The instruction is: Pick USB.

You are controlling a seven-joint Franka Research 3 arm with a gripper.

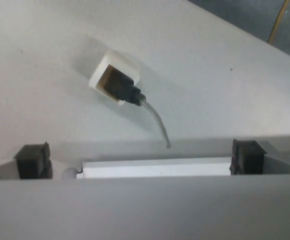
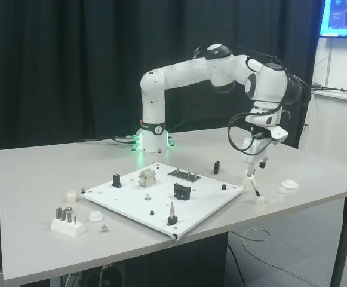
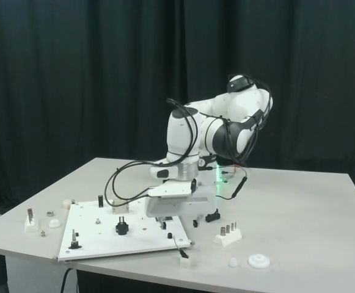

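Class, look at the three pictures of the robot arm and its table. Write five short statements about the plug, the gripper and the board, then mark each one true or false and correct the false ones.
1. The black USB plug sits in a small white holder. True.
2. The gripper is shut on the plug. False: its fingers are spread wide and hold nothing; the plug lies on the table ahead of them.
3. The holder stands on the white board. False: it stands on the grey table, off the board, near one of its corners.
4. A short grey cable runs out of the plug. True.
5. The arm's base glows green. True.
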